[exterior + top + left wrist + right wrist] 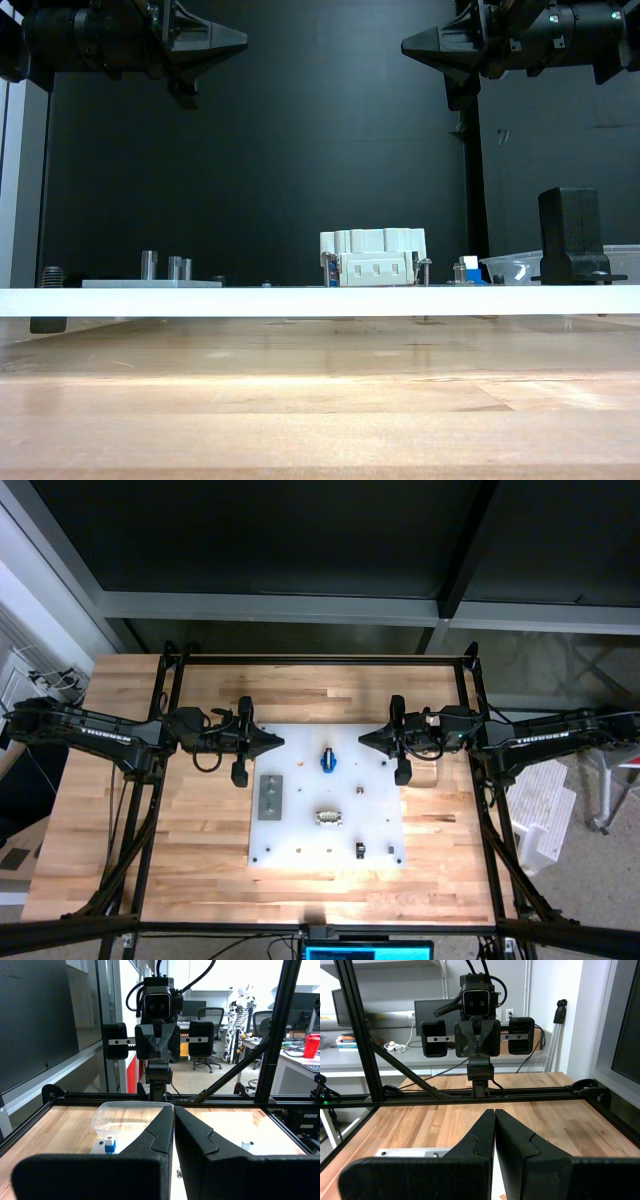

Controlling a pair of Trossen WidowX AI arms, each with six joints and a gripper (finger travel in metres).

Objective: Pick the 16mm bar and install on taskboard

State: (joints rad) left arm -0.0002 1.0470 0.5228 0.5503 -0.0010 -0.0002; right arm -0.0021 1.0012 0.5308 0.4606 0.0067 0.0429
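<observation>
High above the taskboard [300,825], my left gripper [272,742] and right gripper [368,740] hung, fingers [155,1140] pressed together. No 16mm bar in sight, so a wrong grab seemed likely.

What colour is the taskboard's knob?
Knob blue, clearest in high view. Left gripper and right gripper hang shut above the taskboard.

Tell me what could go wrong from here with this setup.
The left gripper and right gripper, both shut, hover facing each other above the far part of the taskboard; moving inward together could collide them. I can't see the bar, so reaching into the clear tray might shove it.
</observation>
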